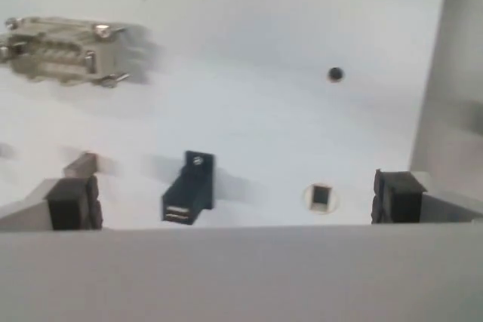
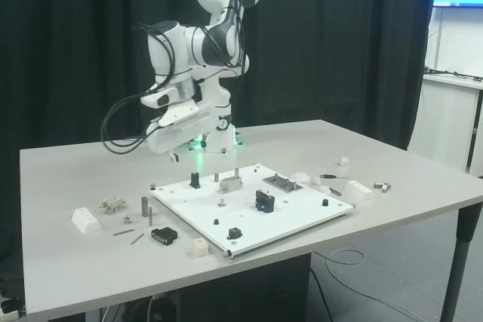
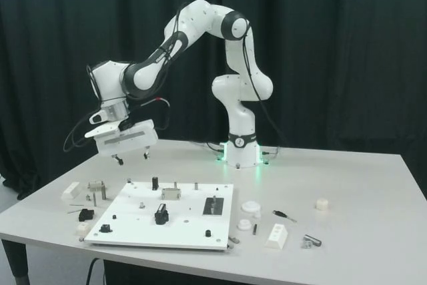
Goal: Remove square peg 3.
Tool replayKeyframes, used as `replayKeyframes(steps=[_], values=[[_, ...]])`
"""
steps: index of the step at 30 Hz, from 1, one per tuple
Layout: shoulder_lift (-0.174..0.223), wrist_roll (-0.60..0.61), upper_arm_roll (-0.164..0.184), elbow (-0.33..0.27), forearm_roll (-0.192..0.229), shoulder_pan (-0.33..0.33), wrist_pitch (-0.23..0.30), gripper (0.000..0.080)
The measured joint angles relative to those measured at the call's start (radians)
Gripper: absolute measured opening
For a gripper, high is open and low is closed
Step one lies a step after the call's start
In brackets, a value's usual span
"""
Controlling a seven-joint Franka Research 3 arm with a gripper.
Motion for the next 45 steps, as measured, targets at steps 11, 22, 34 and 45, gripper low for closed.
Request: replayKeyframes(steps=[11,22,34,45], values=[[-0.064,0.098,0.0,-0.087,-0.046,0.072,0.044,0.08],[-0.117,0.21,0.0,-0.196,-0.124,0.146,0.137,0.08],[-0.16,0.27,0.0,-0.326,-0.16,0.193,0.259,0.08],[-0.193,0.303,0.0,-0.421,-0.16,0.21,0.336,0.08]])
